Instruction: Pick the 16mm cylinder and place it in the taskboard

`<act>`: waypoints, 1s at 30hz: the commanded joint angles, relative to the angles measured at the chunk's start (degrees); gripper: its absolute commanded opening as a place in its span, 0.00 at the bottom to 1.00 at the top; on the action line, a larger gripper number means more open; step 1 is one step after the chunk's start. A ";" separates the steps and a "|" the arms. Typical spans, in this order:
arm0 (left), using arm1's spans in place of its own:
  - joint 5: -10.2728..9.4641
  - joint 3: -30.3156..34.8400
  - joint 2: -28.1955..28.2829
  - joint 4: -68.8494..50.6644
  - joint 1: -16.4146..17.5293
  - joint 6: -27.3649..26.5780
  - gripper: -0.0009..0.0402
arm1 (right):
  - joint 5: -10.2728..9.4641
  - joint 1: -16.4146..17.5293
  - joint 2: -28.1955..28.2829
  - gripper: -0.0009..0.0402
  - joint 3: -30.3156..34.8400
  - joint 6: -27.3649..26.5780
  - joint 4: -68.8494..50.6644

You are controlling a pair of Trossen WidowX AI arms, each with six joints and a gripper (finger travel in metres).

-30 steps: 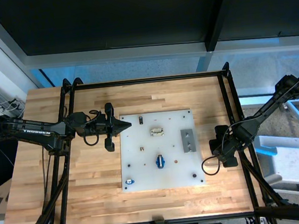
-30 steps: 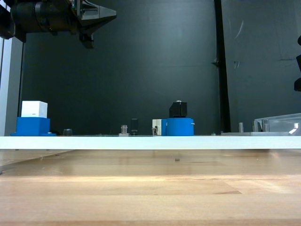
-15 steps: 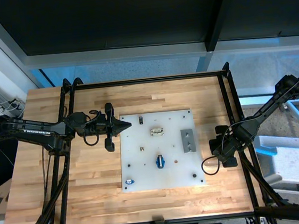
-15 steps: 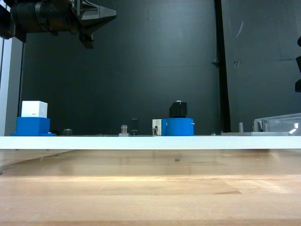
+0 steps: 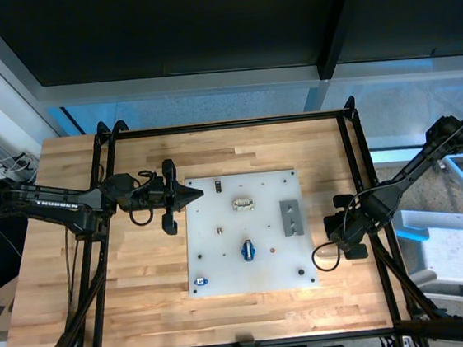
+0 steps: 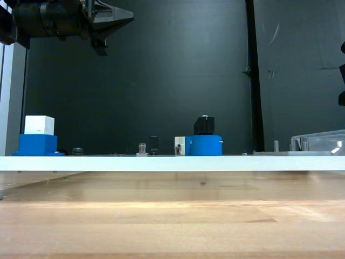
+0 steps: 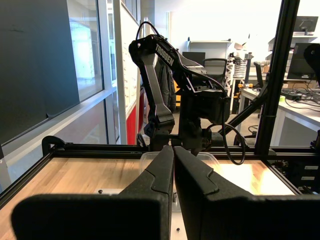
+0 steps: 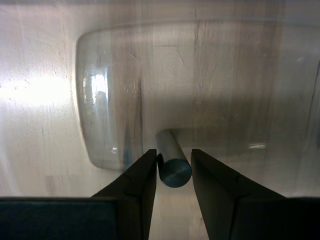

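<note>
As I read the high view, the left pincer [image 5: 192,192] hangs over the left edge of the taskboard [image 5: 224,261]. The right pincer [image 5: 343,230] points down just off the board's right edge, over the wooden surface [image 5: 143,274]. The cylinder is too small to find there, and so is the hole meant for it.

From table height, the left pincer sits high above the board with its tips together. Only a sliver of the right arm shows at the frame's edge, above the clear tray [image 6: 321,141].

Through the left wrist camera, the left pincer's two fingers meet and hold nothing.

Through the right wrist camera, the 16mm cylinder [image 8: 172,161] sits between the right pincer's fingers. They are narrow and, I judge, clamped on it above the tray's floor. To do this step well, I'd raise it straight up until it clears the tray wall. I'd guard against the peg tilting in the grip, then carry it inward over the board before lowering. Whether both pads bear fully on the peg, I cannot make out.
</note>
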 commanded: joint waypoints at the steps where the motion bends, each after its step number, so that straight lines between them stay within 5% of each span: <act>1: 0.00 0.02 0.02 0.00 0.00 0.02 0.02 | -0.04 0.00 0.00 0.20 0.02 -0.07 0.00; 30: 0.00 0.02 0.02 0.00 0.00 0.02 0.02 | -0.28 0.02 -1.31 0.09 4.17 -0.09 -4.59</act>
